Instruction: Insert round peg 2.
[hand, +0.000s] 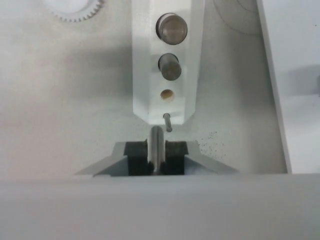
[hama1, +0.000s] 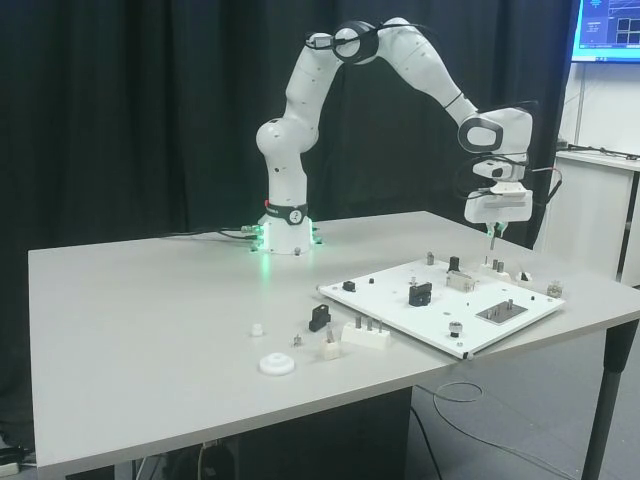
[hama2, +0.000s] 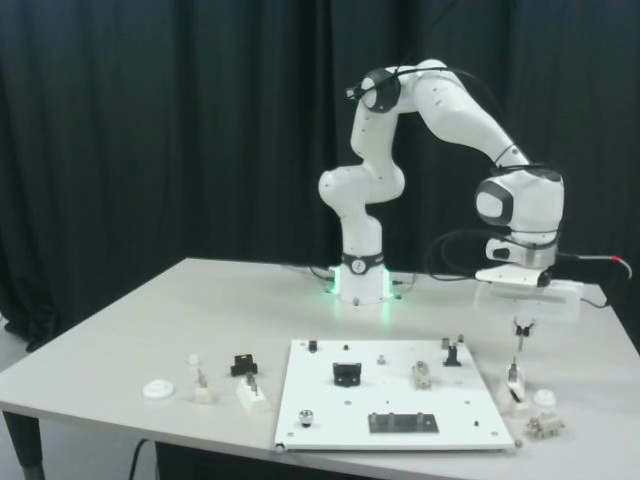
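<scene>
Wrist view: three pegs (hand: 170, 66), one empty hole (hand: 167, 94).

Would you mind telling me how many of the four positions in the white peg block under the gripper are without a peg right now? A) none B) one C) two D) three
B: in the wrist view the white peg block carries two thick pegs and one thin peg, with a single empty hole between them; the gripper holds a peg.

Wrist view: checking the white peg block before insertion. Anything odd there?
White peg block: two holes hold thick grey pegs, one hole is bare, a thin pin sits last. Nothing looks askew. The grey round peg sits gripped between the jaws.
</scene>
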